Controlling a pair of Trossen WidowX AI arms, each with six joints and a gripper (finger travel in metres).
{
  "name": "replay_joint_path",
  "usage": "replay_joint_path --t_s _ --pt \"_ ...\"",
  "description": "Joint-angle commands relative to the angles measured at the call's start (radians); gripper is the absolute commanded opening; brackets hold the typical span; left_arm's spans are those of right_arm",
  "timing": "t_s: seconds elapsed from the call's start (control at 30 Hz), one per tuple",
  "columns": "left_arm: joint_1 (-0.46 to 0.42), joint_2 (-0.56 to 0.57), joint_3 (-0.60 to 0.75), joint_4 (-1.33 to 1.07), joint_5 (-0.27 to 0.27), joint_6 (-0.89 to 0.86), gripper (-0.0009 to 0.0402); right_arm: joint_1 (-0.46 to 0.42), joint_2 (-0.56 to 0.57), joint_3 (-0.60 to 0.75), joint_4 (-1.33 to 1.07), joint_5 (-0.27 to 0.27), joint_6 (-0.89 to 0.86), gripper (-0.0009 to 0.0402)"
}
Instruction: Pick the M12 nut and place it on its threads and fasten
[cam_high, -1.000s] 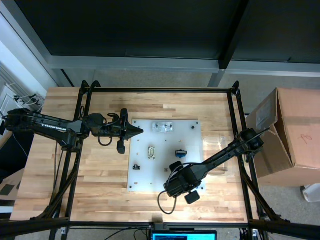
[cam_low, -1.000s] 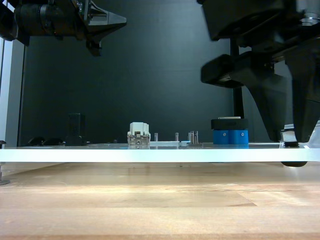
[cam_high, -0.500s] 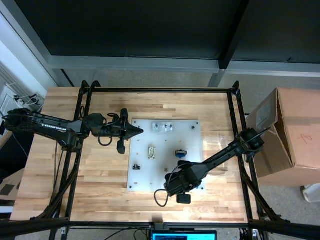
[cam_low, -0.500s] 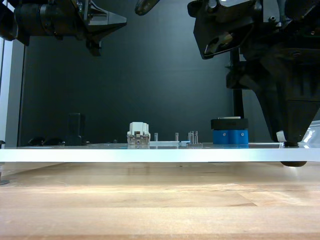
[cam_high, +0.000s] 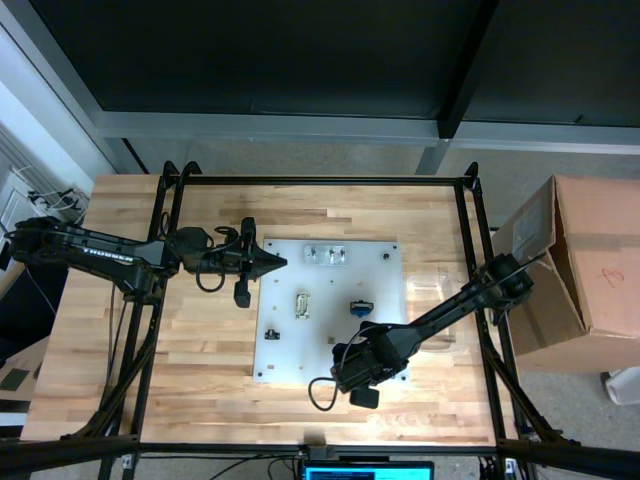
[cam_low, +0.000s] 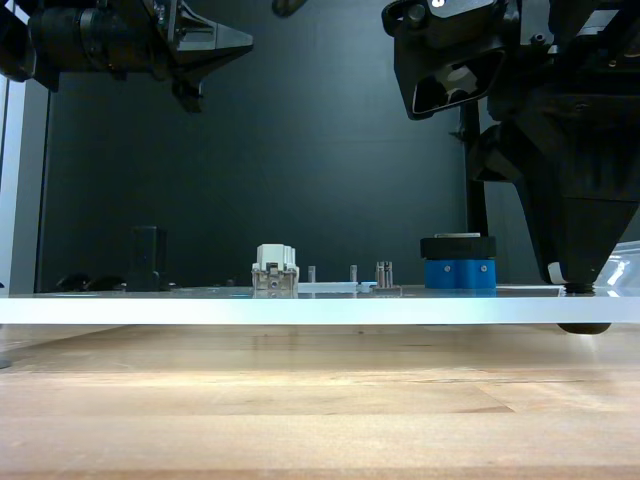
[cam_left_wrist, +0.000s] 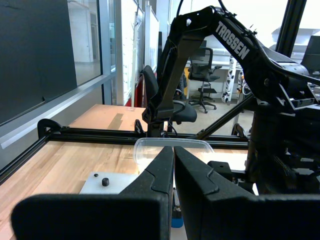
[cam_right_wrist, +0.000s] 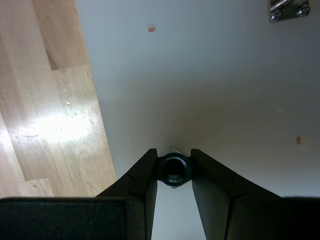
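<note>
The right claw (cam_right_wrist: 174, 160), tips down on the white board (cam_low: 300, 305) at the low view's lower right, pinches the silver nut (cam_right_wrist: 174, 171) straight below it, on its stud or not I cannot tell; the closed left claw (cam_low: 245, 42) hangs far off, upper left.

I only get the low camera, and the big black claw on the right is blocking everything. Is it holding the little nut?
Observer: Yes. The right wrist view shows the small silver nut pinched between the fingers of the right gripper, just above the white board.
Operator: Is it on its stud?
Observer: I cannot tell. In the high view the right gripper covers the board's near right part, so the stud is hidden.
Operator: What about the other claw?
Observer: The left wrist view shows the left gripper shut with nothing between its fingers.
</note>
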Motion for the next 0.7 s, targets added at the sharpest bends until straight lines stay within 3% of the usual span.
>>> replay_joint_path --t_s 0.03,0.13,0.27,0.7 --pt "0.0 0.0 0.0 0.0 0.0 0.0 0.0 0.01 -0.016 -0.033 0.036 0.017 0.003 0.0" --pt "0.0 0.0 0.0 0.0 0.0 0.0 0.0 0.013 -0.028 -0.051 0.045 0.019 0.004 0.0" --pt "0.0 0.0 0.0 0.0 0.0 0.0 0.0 0.019 -0.049 -0.08 0.071 0.068 0.037 0.0" --pt "0.0 0.0 0.0 0.0 0.0 0.0 0.0 0.036 -0.061 -0.127 0.124 0.096 0.179 0.0"
